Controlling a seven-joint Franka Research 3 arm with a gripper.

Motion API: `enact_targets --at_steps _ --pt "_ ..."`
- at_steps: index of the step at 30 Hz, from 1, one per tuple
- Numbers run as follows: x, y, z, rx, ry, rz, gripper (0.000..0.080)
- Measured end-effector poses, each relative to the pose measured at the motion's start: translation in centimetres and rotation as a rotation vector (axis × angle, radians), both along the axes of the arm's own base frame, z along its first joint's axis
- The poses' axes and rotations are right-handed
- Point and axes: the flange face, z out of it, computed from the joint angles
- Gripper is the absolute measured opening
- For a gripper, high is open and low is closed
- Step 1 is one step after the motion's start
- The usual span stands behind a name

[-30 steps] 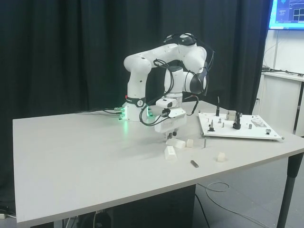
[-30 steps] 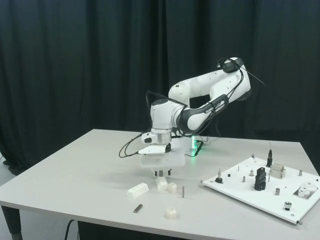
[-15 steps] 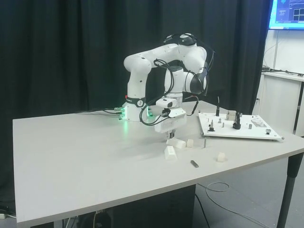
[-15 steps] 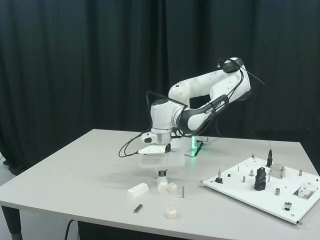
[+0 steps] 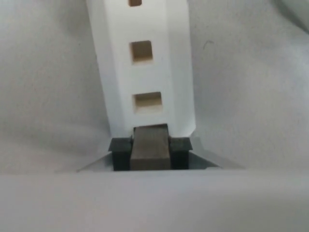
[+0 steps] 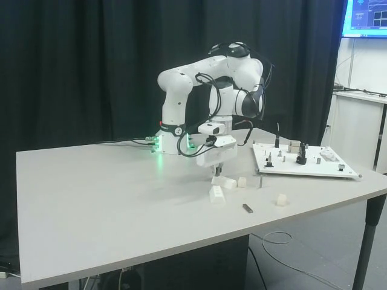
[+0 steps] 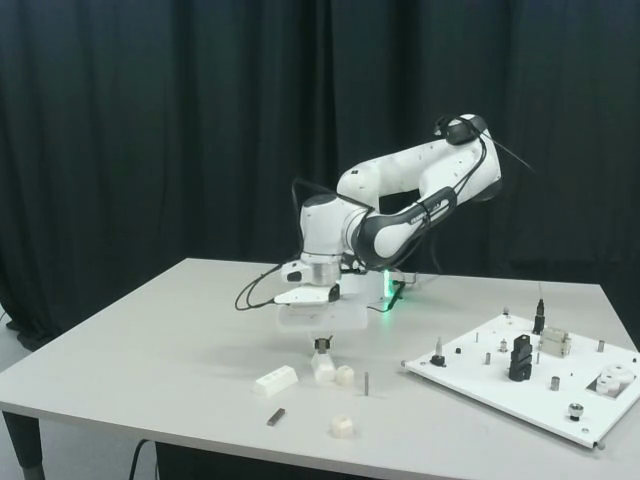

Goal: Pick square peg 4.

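Wrist view shows the claw (image 5: 150,151) clamped on a small dark square peg (image 5: 150,147), one black fingertip (image 5: 120,147) pressing each side of it. Just past the peg, lower down, lies a long white block with square holes (image 5: 145,63) on the grey bench (image 5: 251,96); two holes are seen whole and a third is cut by the picture's edge.

From the second room view, the nearest things sit along the front of the bench (image 7: 150,350): a small white cube (image 7: 342,427), a short dark bar (image 7: 276,417) lying flat, and a white rectangular block (image 7: 275,380). Behind them is the holed white block (image 7: 323,367), with a small white rounded piece (image 7: 344,376) touching or just beside it, and a thin dark pin (image 7: 366,384) standing upright near that. The claw (image 7: 322,346) hangs above the holed block, and the peg (image 7: 322,346) is in it, lifted clear of the block. To one side a white flat board carrying small black and grey parts (image 7: 500,385) rests on the bench, well apart from the blocks.

Farther back, the white robot arm (image 7: 410,190) bends down to the claw, a green light (image 7: 386,290) glows at its base, and a black curtain (image 7: 150,120) closes the room.
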Motion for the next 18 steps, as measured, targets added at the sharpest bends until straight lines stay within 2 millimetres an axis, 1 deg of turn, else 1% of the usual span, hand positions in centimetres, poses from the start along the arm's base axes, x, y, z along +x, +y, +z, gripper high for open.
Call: enact_targets --at_steps 11,18 --pt "0.0 0.2 3.1 0.013 0.018 0.003 0.0155" --pt "0.0 0.4 4.5 0.014 0.022 0.006 0.0155"
